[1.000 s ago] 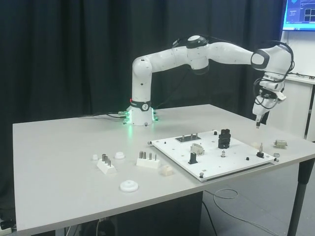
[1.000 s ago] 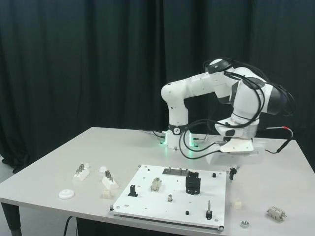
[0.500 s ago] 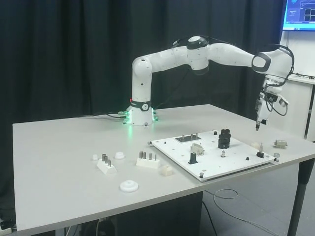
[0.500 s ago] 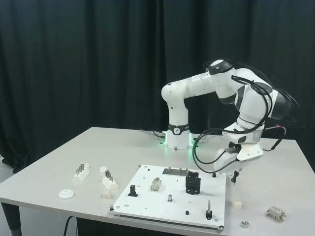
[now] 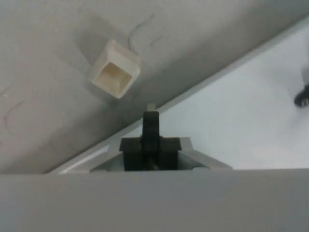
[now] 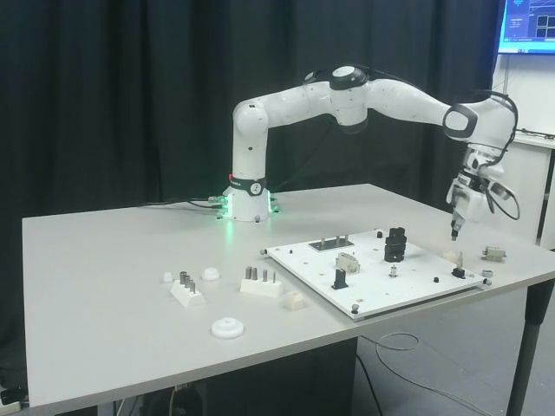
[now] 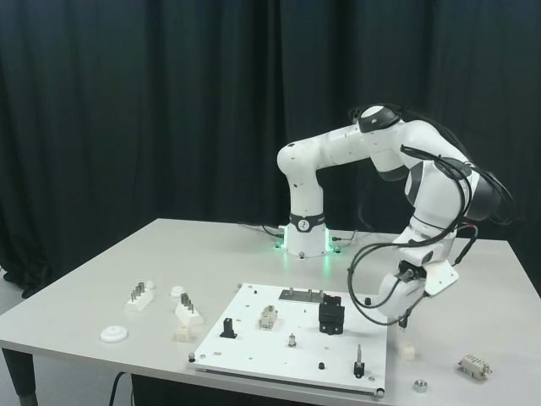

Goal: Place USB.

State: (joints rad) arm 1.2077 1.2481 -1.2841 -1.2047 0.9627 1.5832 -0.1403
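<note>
Jaws closed on the black USB, my gripper hung above the white board's outer edge, the plug's long axis pointing down from my fingertips, with the small open-topped socket block on the grey table just beyond it.

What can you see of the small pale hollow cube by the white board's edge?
The small pale hollow cube is a boxy piece, plastic by its look, with a square cavity open upward. It rests alone on the grey table, just off the edge of the white board, touching only the tabletop. The gripper hangs above, near it, holding a small black part. In the second room view the cube lies right of the board.
</note>
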